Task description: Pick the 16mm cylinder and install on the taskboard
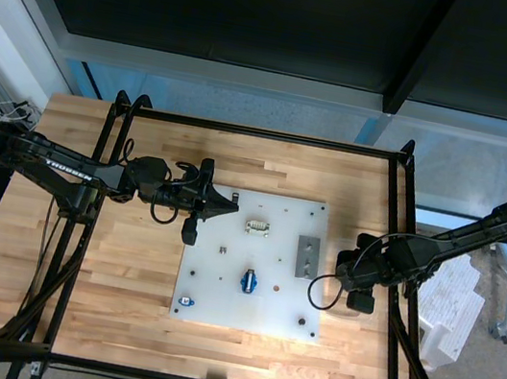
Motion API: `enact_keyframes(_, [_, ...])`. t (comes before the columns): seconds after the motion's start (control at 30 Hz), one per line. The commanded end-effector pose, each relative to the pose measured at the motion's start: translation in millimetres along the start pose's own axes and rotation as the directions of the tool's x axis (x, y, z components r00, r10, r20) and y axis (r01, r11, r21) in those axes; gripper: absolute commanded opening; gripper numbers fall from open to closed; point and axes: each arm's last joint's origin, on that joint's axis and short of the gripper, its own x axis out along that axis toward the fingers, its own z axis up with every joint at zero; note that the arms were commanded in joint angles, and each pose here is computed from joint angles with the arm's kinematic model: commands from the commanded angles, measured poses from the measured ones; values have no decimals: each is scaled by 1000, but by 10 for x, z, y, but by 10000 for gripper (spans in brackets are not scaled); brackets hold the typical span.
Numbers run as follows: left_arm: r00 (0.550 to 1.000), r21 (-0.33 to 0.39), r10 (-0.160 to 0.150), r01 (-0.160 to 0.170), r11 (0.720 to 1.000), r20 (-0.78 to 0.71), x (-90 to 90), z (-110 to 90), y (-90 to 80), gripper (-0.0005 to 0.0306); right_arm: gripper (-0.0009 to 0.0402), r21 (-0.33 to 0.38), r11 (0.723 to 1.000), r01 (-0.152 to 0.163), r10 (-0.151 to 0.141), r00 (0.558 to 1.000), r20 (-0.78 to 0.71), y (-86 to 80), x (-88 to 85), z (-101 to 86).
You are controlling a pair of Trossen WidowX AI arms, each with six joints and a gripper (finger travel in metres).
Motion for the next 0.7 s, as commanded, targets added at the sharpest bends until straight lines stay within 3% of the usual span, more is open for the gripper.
enact_keyframes(0.03, [1000, 0, 0, 0, 1000, 1, 0, 2, 0, 0, 211, -8, 1000, -4, 4, 1000, 6, 14, 39, -13])
enact_keyframes(0.7, [1000, 0, 0, 0, 1000, 1, 0, 2, 0, 0, 210, -18, 1000, 4, -4, 1000, -2, 13, 226, -110])
